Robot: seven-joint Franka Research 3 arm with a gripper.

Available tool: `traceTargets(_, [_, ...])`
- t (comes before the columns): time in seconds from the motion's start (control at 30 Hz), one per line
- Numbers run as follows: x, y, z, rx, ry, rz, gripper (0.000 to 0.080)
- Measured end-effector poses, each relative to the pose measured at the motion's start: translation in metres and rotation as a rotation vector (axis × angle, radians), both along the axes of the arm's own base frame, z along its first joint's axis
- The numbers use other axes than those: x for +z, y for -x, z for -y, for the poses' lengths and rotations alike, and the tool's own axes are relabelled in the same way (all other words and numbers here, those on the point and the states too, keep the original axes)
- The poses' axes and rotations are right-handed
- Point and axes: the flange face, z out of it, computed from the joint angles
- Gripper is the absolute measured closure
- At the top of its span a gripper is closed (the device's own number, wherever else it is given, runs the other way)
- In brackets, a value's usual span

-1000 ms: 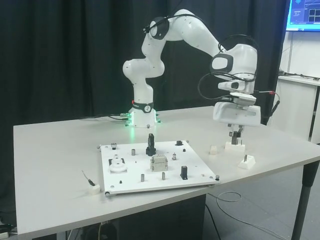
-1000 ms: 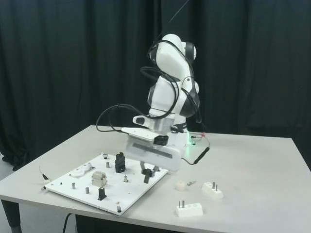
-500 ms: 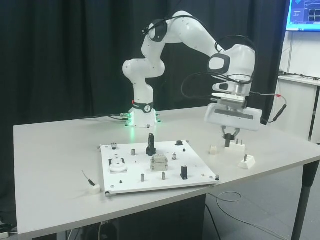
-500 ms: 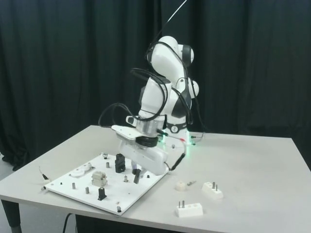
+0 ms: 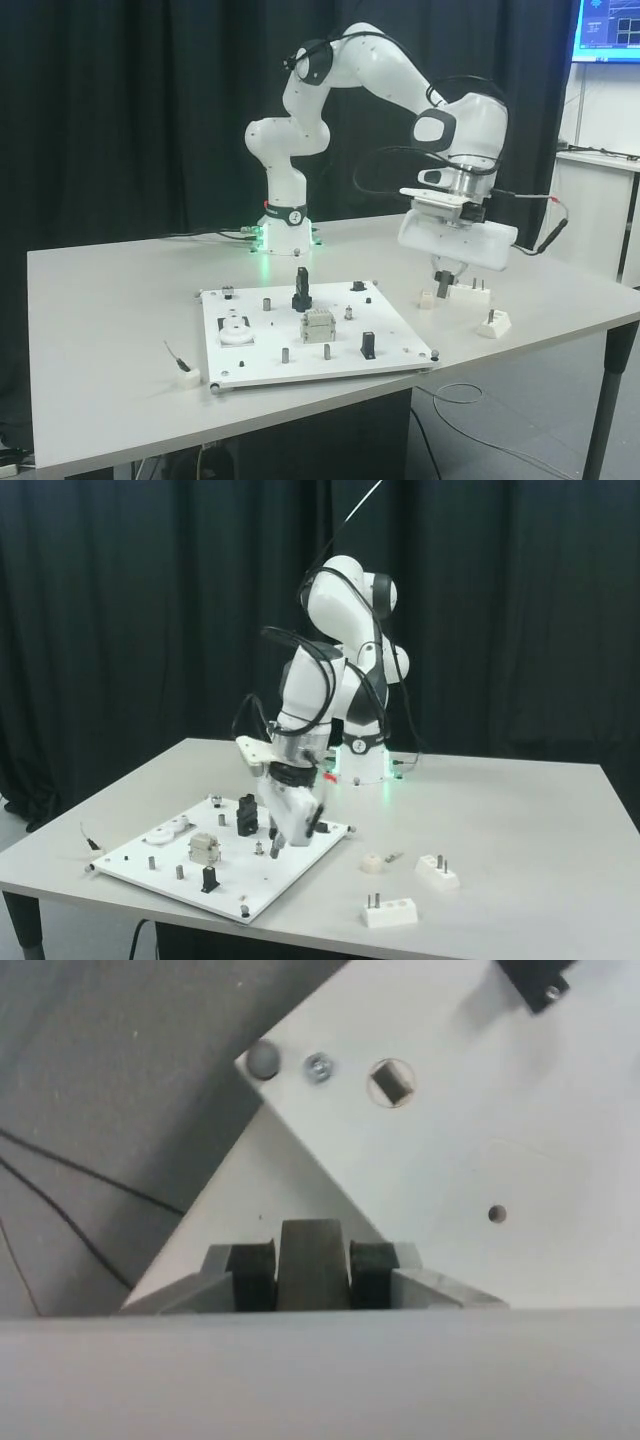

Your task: Insert square peg 4.

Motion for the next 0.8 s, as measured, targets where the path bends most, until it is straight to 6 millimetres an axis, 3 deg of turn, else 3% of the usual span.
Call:
traceTargets(0.43, [-0.003,-0.005,0.041,-0.359,-0.028,0.098,0.0647])
traceTargets(0.8, [-0.010,-0.017,0.062,-0.505,-0.131,0.127,0.0647])
